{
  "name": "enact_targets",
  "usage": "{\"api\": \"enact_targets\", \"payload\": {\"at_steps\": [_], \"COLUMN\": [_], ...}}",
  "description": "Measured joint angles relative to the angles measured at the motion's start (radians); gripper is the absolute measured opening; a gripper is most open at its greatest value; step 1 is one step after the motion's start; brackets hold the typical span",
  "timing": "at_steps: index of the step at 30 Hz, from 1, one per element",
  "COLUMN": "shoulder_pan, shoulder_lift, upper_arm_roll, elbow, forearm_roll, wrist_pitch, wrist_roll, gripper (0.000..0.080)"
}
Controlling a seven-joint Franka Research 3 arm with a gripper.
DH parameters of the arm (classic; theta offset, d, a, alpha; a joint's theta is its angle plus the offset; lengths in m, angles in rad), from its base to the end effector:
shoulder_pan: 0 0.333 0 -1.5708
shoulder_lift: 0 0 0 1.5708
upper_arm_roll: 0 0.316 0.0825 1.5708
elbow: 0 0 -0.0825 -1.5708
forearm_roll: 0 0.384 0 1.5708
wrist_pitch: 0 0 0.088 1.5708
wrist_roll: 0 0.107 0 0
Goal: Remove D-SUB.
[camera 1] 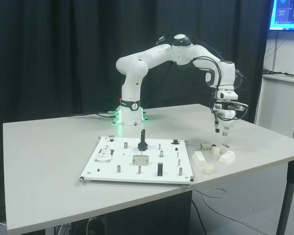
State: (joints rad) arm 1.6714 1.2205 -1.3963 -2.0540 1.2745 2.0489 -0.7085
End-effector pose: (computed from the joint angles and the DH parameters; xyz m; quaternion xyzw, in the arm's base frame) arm 0.5277 0.2346 0.2396 0.9747 0.2055 0.0614 0.0633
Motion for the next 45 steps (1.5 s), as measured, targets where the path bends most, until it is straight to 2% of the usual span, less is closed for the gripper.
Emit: {"api": "enact_targets", "payload": {"at_steps": [13,28,45], "shoulder_pan": [-0.007,-0.024,-0.044], "shoulder_lift": [0.0,0.0,0.0], "upper_arm_roll": [-0.017,-0.052,-0.058], "elbow": [0.0,0.0,0.019], "forearm_roll": [-0.023,-0.04,-0.04], "wrist_pitch": [-0.003,-0.041,-0.065], "wrist_roll": [0.0,0.0,0.024], "gripper": [0.08,0.08,0.08]}}
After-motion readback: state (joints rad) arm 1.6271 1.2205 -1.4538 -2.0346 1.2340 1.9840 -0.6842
